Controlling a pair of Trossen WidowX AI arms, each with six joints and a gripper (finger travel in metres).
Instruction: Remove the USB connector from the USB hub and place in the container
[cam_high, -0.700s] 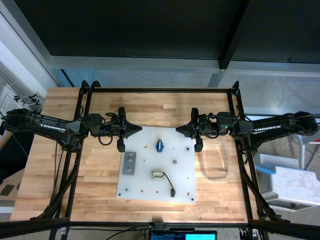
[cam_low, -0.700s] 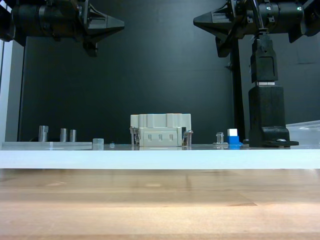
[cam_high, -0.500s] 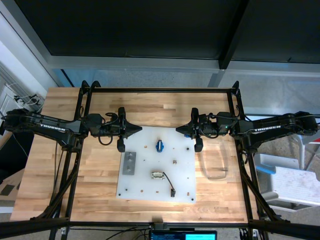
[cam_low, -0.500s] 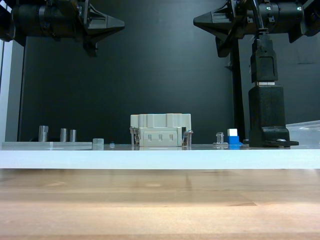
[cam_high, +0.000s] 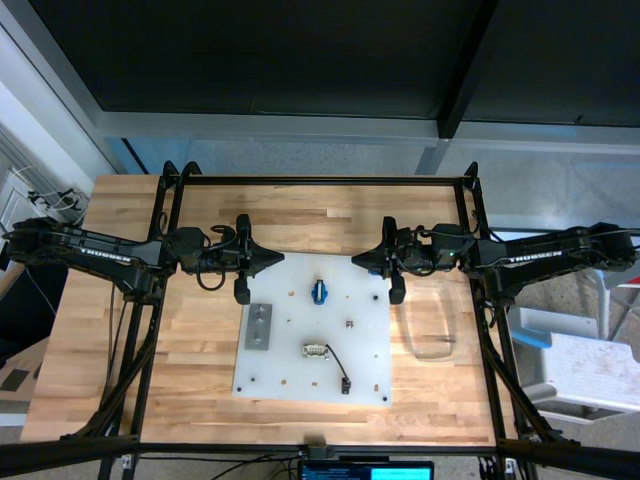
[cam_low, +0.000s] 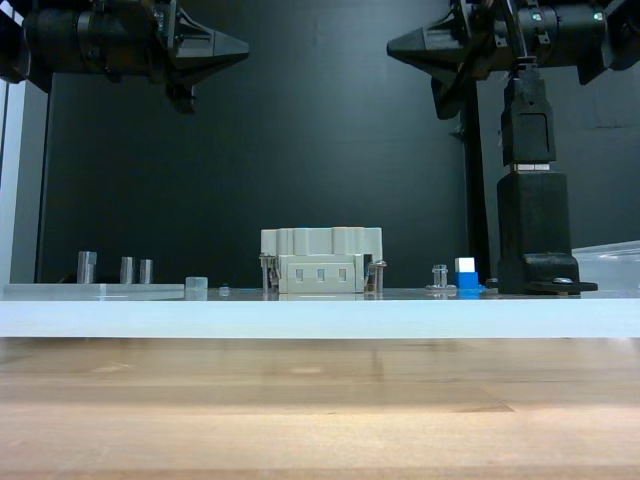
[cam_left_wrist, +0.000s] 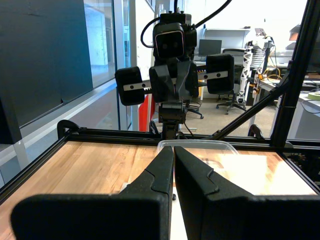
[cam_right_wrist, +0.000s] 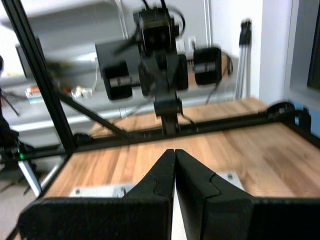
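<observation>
High view is showing the left gripper (cam_high: 270, 262) hovering over the far left edge of the white board (cam_high: 290, 355), its fingers pressed together on nothing. The right gripper (cam_high: 360, 260) is hovering over the board's far right edge, likewise clenched and empty (each wrist view is showing its 2 fingers meeting at the tips). The 2 grippers are facing each other, well apart. The USB connector (cam_high: 337, 362) is lying on the near part of the board, its thin black cable running from just beside the silver-cream connector block (cam_high: 316, 349) to the USB hub (cam_high: 345, 385). Low view is showing the plug standing upright in the hub's top. The container (cam_high: 446, 340) is resting on the wooden table (cam_high: 200, 400), just beside the board's right edge. A grey block (cam_high: 260, 326) and a blue part (cam_high: 319, 291) are also sitting on the board.
</observation>
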